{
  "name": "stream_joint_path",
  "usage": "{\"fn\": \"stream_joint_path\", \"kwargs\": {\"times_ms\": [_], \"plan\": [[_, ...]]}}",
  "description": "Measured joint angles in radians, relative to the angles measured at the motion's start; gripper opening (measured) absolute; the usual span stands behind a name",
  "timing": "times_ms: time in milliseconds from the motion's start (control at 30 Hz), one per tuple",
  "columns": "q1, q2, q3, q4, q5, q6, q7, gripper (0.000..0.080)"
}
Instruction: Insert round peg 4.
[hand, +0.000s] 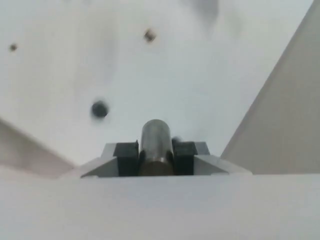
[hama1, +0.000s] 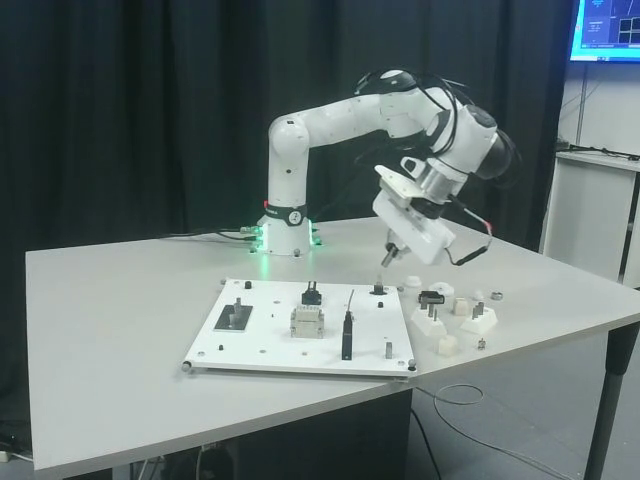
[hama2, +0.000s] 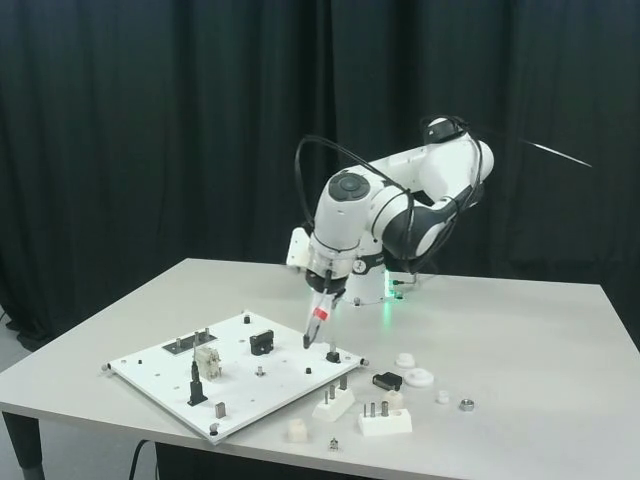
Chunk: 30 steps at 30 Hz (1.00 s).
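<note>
In your wrist view, the two-fingered gripper (hand: 156, 157) is closed on a short grey metal round peg (hand: 155, 145), its black pads (hand: 126, 156) pressed against either side of the cylinder. Beneath it spreads the flat white assembly board (hand: 200, 75), marked with a dark round hole (hand: 99, 109) near the peg's tip and smaller dots farther off; the grey table (hand: 290, 120) shows past the board's edge.

In your first room view, the white Franka arm (hama1: 340, 115) bends down from its base, where green lights glow, and the gripper (hama1: 388, 252) holds the peg tilted just above the far edge of the board (hama1: 270, 345), close to a small black fitting (hama1: 378, 289). White blocks (hama1: 428, 322) sit on the table just beside the board.

In your second room view, the gripper (hama2: 315, 325) hangs over the board (hama2: 150, 378), the peg (hama2: 307, 341) pointing down at a slant, its tip not touching the surface as far as you can tell.
</note>
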Motion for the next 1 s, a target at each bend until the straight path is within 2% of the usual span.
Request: {"fn": "stream_joint_path", "kwargs": {"times_ms": [300,533,700,1000], "plan": [[0.029,0.002,-0.024,-0.118,-0.035,0.043,-0.006,0.0145],[0.061,0.005,-0.050,-0.232,-0.042,0.098,0.053,0.0145],[0.082,0.006,-0.064,-0.318,-0.044,0.168,0.085,0.0145],[0.100,0.004,-0.079,-0.463,-0.038,0.333,0.099,0.0145]]}}
